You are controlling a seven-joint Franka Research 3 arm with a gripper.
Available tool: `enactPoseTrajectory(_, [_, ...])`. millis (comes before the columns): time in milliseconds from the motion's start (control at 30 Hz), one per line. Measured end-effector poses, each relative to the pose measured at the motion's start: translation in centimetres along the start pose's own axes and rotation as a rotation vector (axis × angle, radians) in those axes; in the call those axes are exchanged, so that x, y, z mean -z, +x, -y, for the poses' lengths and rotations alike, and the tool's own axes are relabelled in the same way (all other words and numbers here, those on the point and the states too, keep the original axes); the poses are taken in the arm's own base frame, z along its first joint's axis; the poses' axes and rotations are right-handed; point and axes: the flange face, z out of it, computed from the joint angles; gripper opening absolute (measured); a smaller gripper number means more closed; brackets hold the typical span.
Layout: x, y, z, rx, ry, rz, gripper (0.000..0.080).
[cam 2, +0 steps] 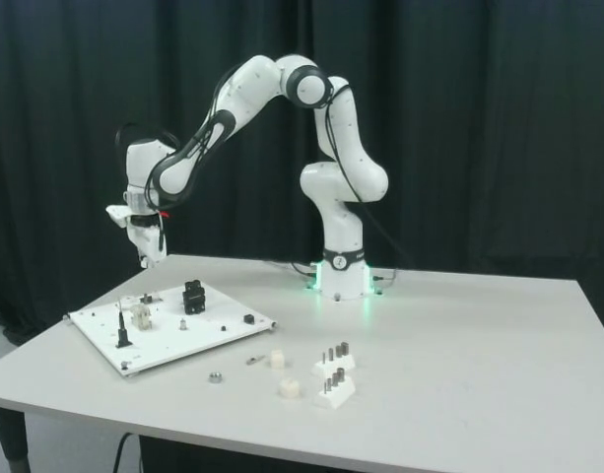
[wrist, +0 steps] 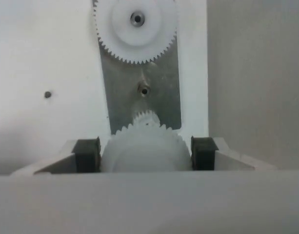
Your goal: Insert medium gear.
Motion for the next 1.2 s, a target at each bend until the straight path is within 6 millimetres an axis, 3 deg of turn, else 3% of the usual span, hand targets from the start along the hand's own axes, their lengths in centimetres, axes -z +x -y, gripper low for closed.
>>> enactPoseTrajectory(367, [-2.0, 1.3, 0.6, -0.002, 0.002, 0.028, 0.0399])
enactPoseTrajectory(867, [-3.7, 3.3, -1.5, 0.001, 0.128, 0.078, 0.0399])
enactPoseTrajectory(1200, [-4.6, 3.9, -1.2, 0.018, 0.133, 0.084, 0.0399])
